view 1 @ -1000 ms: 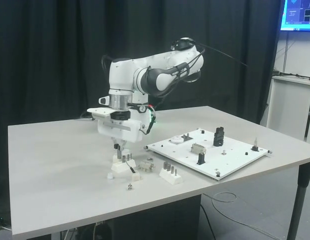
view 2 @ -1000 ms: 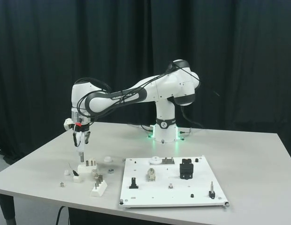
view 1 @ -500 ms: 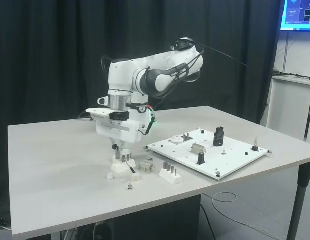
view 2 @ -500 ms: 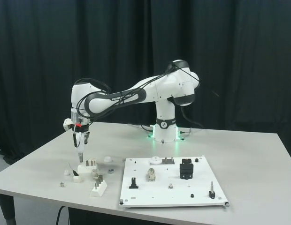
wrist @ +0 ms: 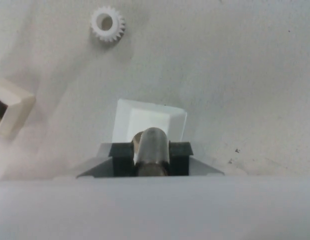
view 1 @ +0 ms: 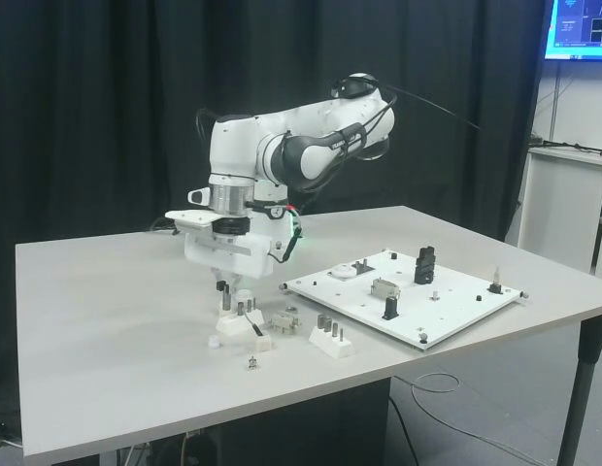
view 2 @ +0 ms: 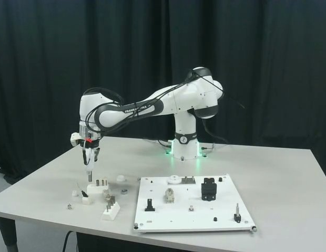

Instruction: Insert round peg 4.

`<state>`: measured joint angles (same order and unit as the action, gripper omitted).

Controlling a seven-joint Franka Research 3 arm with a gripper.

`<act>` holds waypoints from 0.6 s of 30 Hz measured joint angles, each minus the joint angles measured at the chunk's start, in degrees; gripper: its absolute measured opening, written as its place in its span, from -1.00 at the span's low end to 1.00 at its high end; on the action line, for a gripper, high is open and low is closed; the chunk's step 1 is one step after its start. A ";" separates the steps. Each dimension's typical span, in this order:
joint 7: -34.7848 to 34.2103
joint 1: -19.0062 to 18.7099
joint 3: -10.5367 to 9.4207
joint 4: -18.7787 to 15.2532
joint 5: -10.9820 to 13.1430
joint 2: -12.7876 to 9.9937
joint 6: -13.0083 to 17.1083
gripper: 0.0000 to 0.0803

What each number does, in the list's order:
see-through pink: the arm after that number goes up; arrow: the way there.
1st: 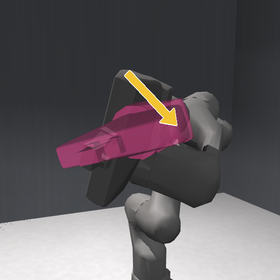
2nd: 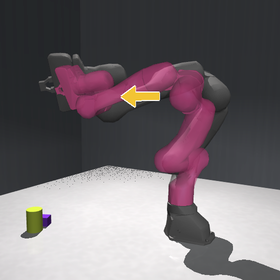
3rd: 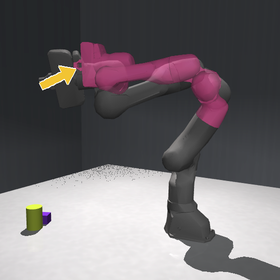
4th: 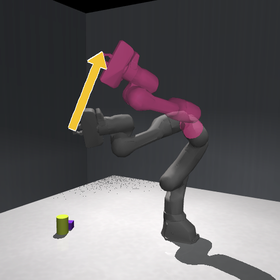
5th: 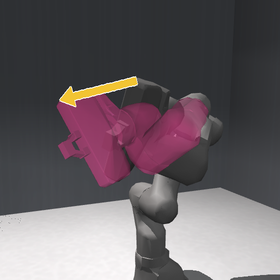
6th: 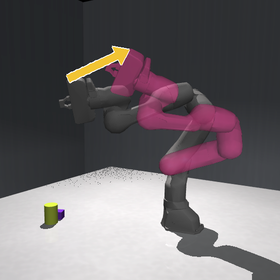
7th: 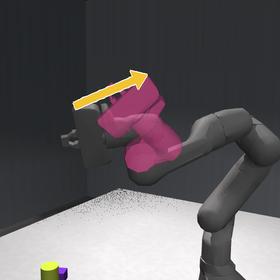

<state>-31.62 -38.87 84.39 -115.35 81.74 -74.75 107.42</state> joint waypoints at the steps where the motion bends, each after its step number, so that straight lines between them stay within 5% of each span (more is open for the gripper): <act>1: 0.32 0.00 0.00 0.00 0.00 0.00 0.02 -0.64; 18: 8.70 -2.53 0.96 -1.51 -0.15 0.01 -2.65 -0.64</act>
<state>-22.92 -41.40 85.35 -116.85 81.60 -74.75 104.76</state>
